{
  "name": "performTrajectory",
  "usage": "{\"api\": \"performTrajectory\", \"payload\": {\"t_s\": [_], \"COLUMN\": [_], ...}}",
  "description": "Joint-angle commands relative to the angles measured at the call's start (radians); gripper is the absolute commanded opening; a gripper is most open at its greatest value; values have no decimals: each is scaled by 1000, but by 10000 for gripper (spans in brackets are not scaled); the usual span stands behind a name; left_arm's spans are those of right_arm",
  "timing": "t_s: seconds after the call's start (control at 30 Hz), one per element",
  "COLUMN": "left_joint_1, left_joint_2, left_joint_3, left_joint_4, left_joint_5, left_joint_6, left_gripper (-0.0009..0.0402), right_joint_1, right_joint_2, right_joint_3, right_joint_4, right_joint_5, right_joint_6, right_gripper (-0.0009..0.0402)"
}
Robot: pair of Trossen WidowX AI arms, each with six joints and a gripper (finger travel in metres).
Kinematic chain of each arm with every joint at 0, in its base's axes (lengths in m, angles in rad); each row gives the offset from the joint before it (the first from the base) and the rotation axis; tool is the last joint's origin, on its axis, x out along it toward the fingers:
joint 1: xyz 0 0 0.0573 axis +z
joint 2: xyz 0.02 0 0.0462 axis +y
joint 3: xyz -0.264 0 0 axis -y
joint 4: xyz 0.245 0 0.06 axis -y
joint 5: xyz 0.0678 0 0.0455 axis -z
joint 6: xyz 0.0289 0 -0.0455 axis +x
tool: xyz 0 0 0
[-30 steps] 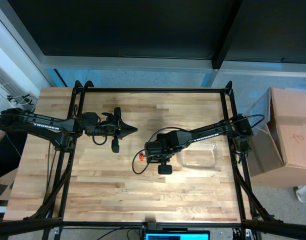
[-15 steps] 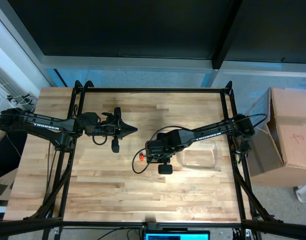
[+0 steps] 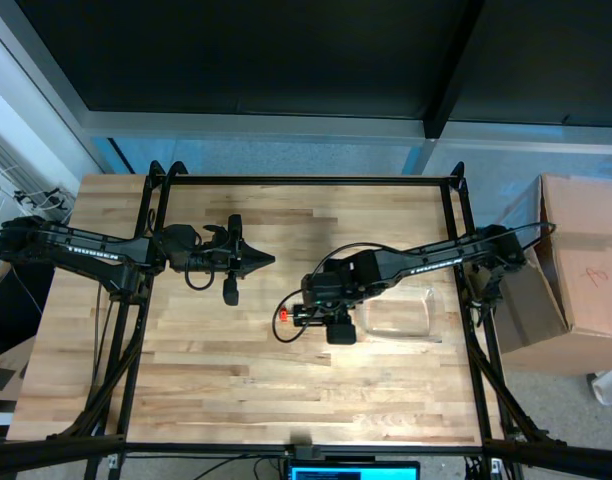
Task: Remove the USB-C connector from the USB-C receptacle and place in the container
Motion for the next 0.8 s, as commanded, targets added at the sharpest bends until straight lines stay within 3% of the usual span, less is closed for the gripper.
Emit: {"api": "performTrajectory", "payload": {"t_s": [0.03, 0.2, 0.4, 0.8], "left_joint_1": [0, 0, 0, 0], "left_joint_2": [0, 0, 0, 0], "left_joint_3": [0, 0, 0, 0], "left_joint_4": [0, 0, 0, 0], "left_joint_5": [0, 0, 0, 0], "left_joint_6": [0, 0, 0, 0], "left_gripper": [0, 0, 0, 0], "right_joint_1": [14, 39, 55, 55], "right_joint_2": [-31, -75, -111, -103], "right_joint_3": [0, -9, -50, -51], "right_joint_4": [-26, -36, -32, 6], "right_joint_5": [8, 11, 61, 62], "right_joint_6": [-2, -4, -3, 5], "right_gripper": [212, 212, 212, 212]}}
